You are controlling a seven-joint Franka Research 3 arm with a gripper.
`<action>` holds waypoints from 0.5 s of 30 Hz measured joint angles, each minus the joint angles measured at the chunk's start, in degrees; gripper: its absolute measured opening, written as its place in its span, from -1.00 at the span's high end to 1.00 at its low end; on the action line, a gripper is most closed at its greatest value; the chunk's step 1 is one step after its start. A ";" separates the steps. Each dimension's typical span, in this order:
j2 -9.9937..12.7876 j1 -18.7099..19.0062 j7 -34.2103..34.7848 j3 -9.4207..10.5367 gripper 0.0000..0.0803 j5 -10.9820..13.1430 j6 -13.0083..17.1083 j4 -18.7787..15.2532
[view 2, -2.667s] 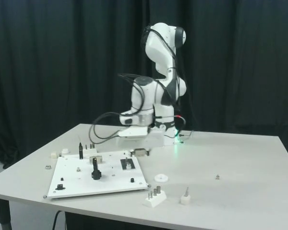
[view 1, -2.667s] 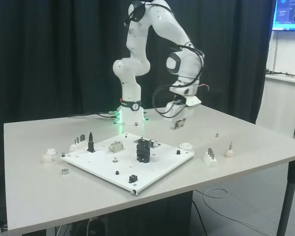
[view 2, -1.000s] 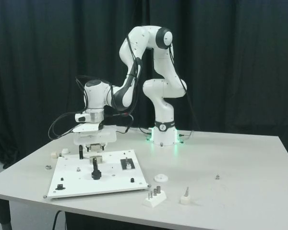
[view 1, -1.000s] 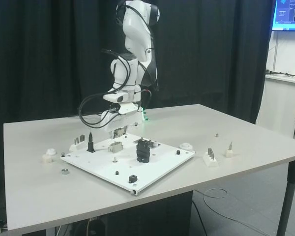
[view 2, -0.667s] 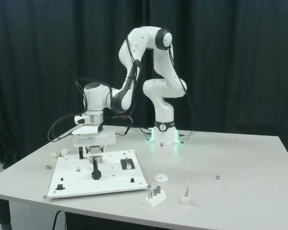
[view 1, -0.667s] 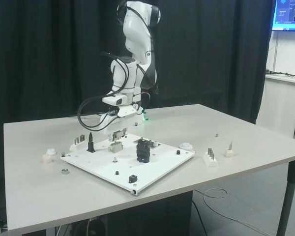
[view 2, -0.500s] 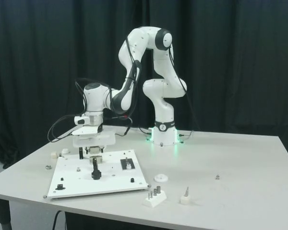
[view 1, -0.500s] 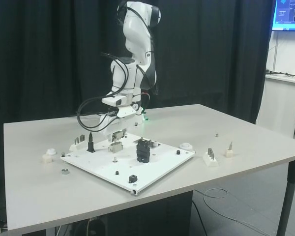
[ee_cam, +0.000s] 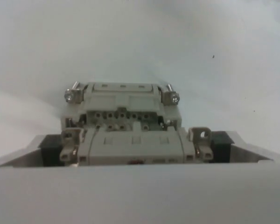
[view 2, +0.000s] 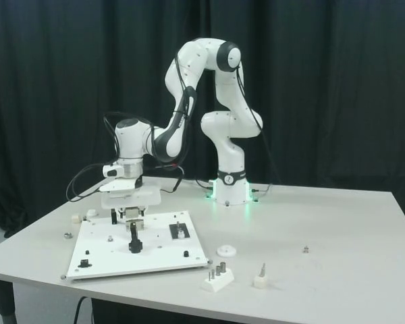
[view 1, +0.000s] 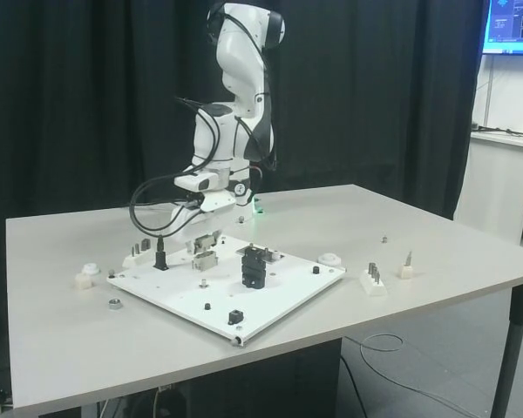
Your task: Insert waterproof.
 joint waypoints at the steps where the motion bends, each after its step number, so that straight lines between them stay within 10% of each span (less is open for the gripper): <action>1: 0.07 -0.12 -0.25 0.00 -0.56 0.37 0.01 0.00; 15: 1.15 -0.79 -5.66 -0.01 -0.56 5.80 0.07 0.00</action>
